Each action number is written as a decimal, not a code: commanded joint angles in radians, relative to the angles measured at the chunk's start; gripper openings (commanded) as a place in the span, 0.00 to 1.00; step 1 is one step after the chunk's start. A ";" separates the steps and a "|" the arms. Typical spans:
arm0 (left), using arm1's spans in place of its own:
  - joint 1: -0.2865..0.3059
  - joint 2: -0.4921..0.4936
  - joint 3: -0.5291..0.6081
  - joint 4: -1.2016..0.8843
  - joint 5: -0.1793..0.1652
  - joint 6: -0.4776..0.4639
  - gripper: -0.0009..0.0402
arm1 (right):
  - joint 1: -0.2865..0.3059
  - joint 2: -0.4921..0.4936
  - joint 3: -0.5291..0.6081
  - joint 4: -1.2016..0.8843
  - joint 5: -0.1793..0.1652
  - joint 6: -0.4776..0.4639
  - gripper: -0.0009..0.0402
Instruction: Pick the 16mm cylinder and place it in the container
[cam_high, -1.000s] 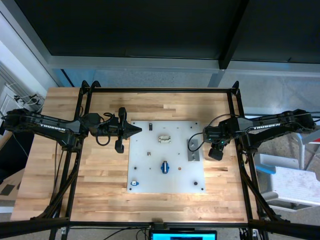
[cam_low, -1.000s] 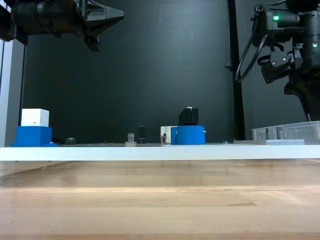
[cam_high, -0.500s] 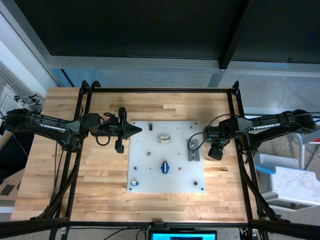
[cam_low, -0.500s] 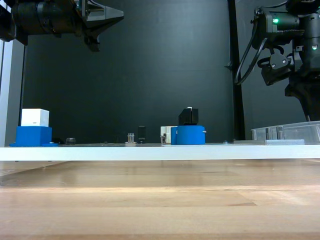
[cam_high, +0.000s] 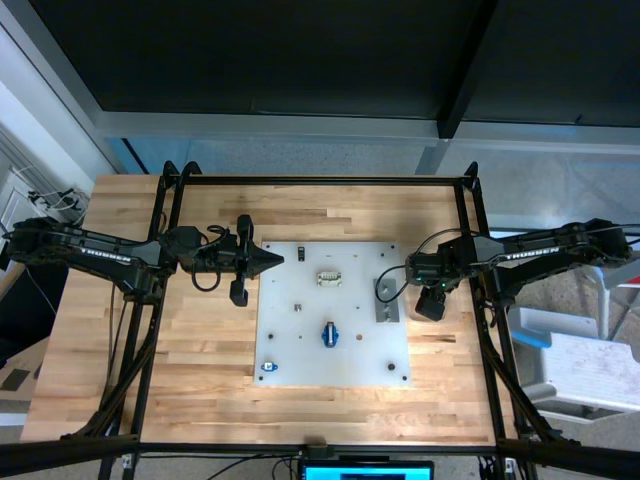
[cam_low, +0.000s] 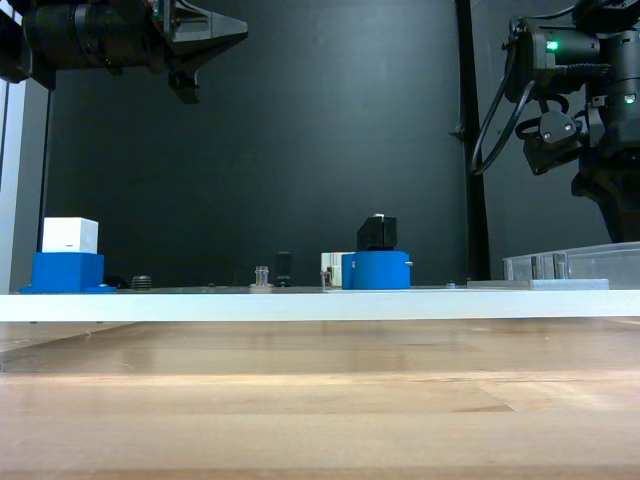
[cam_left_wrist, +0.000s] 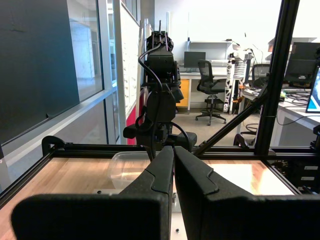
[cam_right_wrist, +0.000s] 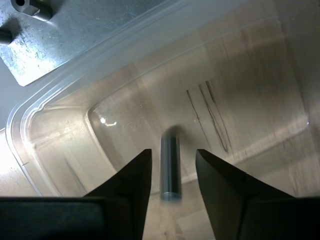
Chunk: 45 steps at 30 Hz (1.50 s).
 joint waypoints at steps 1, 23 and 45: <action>0.000 0.000 0.000 0.000 0.000 0.000 0.02 | 0.000 0.000 0.000 0.001 0.000 0.000 0.40; 0.000 0.000 0.000 0.000 0.000 0.000 0.02 | 0.002 0.000 0.039 -0.019 -0.027 0.000 0.45; 0.000 0.001 0.000 0.000 0.000 0.000 0.02 | 0.004 0.000 0.045 -0.041 -0.026 0.000 0.45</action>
